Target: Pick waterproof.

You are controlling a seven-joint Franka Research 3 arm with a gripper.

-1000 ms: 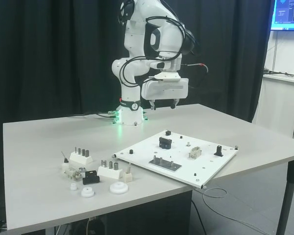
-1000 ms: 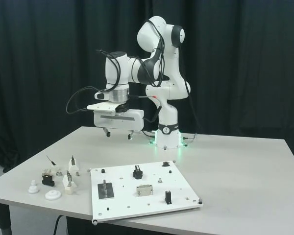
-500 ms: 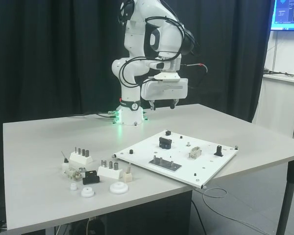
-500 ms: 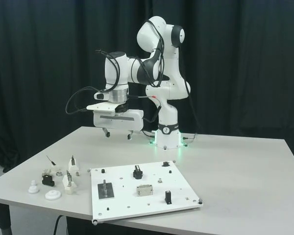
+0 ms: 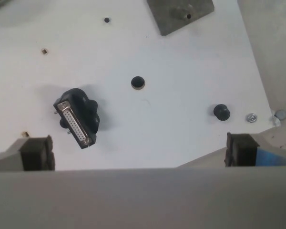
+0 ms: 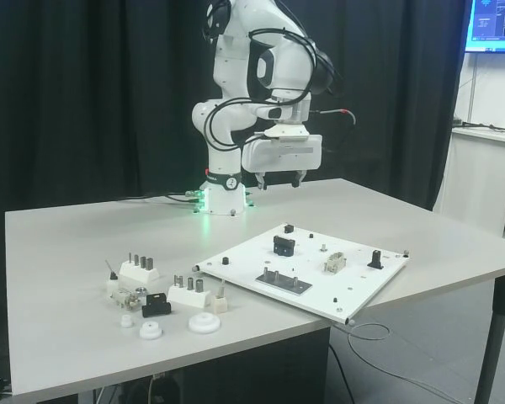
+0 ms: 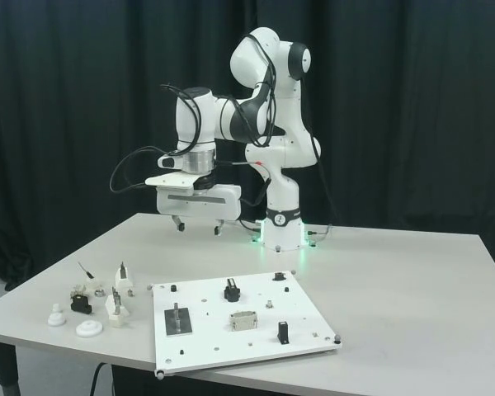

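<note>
Hovering high above the white board (image 6: pixel 307 269), the gripper (image 6: pixel 279 179) gapes empty.

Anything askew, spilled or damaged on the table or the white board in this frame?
Nothing looks spilled or damaged. The white board lies turned against the grey table edge, one corner overhanging it. The black connector sits skewed to the board's edges in the wrist view. Small loose parts lie clustered beside the board. The end effector hangs above, holding nothing.

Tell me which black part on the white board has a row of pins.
The black plug, lying on the white board. It shows a grey face with pins; the two small black knobs are plain and round.
</note>
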